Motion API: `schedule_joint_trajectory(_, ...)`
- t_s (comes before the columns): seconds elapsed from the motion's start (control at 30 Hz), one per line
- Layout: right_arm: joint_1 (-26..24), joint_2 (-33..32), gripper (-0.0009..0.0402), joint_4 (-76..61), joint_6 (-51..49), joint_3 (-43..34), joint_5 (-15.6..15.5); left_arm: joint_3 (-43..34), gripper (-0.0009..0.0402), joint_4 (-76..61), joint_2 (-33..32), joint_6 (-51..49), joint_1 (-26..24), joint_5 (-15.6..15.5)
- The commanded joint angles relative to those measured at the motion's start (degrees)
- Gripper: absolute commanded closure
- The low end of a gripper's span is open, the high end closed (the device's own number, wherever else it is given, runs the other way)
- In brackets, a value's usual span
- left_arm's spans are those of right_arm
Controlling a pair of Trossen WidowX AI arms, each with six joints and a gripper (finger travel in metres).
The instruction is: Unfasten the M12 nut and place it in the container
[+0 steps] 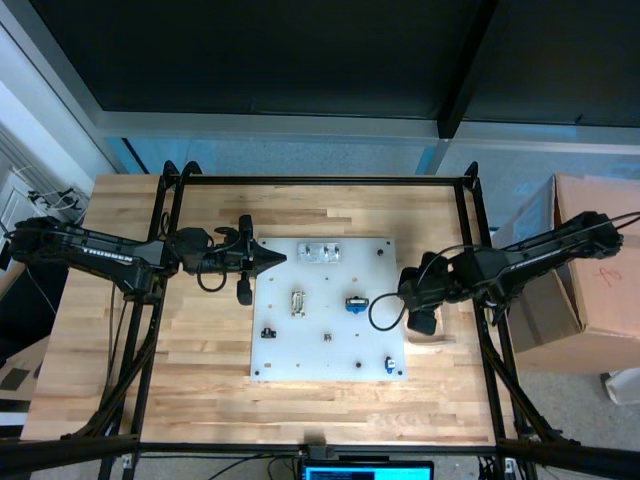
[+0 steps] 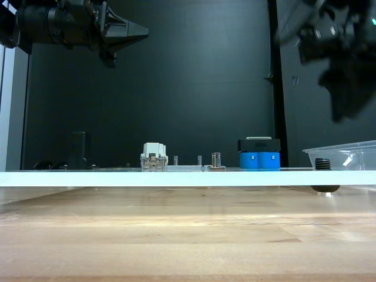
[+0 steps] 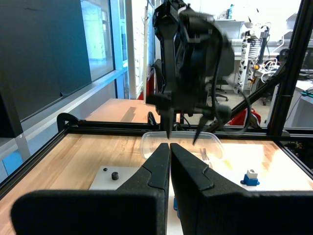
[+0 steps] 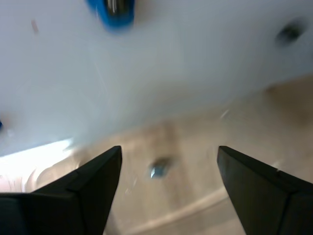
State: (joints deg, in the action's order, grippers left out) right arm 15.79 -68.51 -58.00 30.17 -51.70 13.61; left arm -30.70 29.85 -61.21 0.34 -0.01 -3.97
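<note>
The black ribbed stud [image 2: 321, 164] stands bare on the white board [image 1: 300, 350]. A small silver nut [image 4: 159, 168] lies free below my right gripper [image 4: 166, 161], seemingly on the floor of the clear container [image 3: 215, 143], though that picture is blurred. The right gripper [image 1: 418, 305] hangs open above that container [image 1: 432, 338], just off the board's right edge, with nothing between its fingers. In the high view it hides the nut. My left gripper [image 1: 278, 258] hovers shut and holding nothing over the board's far left edge; its fingers [image 3: 161, 161] are pressed together.
A blue connector [image 2: 258, 158], a silver post [image 2: 216, 160] and a grey-white part [image 2: 154, 157] stand on the board. A black frame [image 1: 165, 300] rings the table. A cardboard box [image 1: 590, 270] sits to the right.
</note>
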Motion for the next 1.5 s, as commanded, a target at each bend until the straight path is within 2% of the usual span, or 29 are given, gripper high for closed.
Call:
schedule_joint_trajectory(0.03,-1.4,1.1,0.0174,0.7,-4.7,-4.1,1.6,0.0,0.0393,0.0,0.0,0.0,0.0,0.0)
schedule_joint_trajectory(0.17,-4.8,2.1,0.025,4.0,-12.9,-7.9,1.6,0.0,0.0393,0.0,0.0,0.0,0.0,0.0)
schedule_joint_trajectory(0.37,-8.7,6.2,0.0399,16.5,-23.3,-8.3,1.1,0.0,0.0393,0.0,0.0,0.0,0.0,0.0)
schedule_joint_trajectory(0.43,-10.0,7.4,0.0385,21.4,-25.1,-7.9,0.8,0.0,0.0393,0.0,0.0,0.0,0.0,0.0)
schedule_joint_trajectory(0.47,-10.6,8.0,0.0383,24.3,-26.3,-7.5,-0.6,0.0,0.0393,0.0,0.0,0.0,0.0,0.0)
schedule_joint_trajectory(0.63,-15.1,10.9,0.0392,41.3,-29.0,-2.2,-12.0,0.0,0.0393,0.0,0.0,0.0,0.0,0.0)
schedule_joint_trajectory(0.77,-17.8,11.8,0.0394,52.8,-29.0,2.8,-16.7,0.0,0.0393,0.0,0.0,0.0,0.0,0.0)
schedule_joint_trajectory(1.07,-20.3,12.0,0.0394,74.0,-27.4,13.8,-16.7,0.0,0.0393,0.0,0.0,0.0,0.0,0.0)
schedule_joint_trajectory(1.3,-20.4,12.0,0.0394,82.2,-26.1,19.6,-16.7,0.0,0.0393,0.0,0.0,0.0,0.0,0.0)
schedule_joint_trajectory(1.5,-20.3,12.0,0.0394,83.2,-24.8,21.5,-16.7,0.0,0.0393,0.0,0.0,0.0,0.0,0.0)
